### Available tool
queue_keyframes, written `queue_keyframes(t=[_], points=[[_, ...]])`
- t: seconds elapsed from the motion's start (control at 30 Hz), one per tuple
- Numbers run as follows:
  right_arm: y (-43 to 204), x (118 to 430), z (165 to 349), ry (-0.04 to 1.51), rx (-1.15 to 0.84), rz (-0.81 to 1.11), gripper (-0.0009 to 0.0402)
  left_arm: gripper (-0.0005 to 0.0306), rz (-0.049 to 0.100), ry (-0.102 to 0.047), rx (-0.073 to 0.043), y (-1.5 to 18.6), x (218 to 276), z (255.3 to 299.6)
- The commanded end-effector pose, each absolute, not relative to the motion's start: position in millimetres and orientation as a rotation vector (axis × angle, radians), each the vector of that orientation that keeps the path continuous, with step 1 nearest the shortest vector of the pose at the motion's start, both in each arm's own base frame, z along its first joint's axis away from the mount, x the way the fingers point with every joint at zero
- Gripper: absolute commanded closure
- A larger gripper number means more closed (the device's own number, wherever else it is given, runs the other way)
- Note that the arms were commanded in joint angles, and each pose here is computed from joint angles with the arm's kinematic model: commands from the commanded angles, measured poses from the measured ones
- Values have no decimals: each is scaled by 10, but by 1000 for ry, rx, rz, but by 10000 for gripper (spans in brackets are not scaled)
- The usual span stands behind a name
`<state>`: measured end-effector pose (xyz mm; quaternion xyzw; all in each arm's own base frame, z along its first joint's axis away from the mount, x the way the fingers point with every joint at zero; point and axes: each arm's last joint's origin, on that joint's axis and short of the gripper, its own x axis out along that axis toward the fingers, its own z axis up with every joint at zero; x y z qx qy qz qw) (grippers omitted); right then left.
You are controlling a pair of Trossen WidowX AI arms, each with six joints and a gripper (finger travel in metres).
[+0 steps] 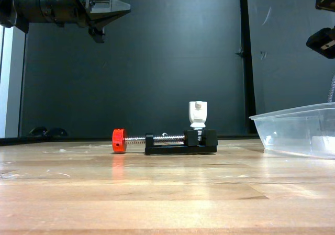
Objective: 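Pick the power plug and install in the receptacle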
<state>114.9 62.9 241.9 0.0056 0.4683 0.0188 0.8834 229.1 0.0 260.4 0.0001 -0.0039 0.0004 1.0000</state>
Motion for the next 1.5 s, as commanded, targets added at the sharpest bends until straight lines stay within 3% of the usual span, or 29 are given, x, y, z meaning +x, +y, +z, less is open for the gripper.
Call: queue_keyframes(t=[0.03, 0.43, 0.57, 1.17, 1.5], points=[[657, 1190, 2369, 1007, -6, 28, 389, 300, 0, -8, 0, 0, 2292, 2605], [763, 1356, 2122, 1033, -2, 10, 269, 300, 0, -8, 0, 0, 2292, 2605], [760, 1408, 2085, 1032, -14, -24, 248, 300, 0, -8, 0, 0, 2292, 2605], [747, 1632, 1912, 1099, -14, -62, 242, 300, 1, -8, 0, 1, 2292, 2605], [720, 1638, 1928, 1087, 2, -76, 243, 300, 0, -8, 0, 0, 2292, 2605]])
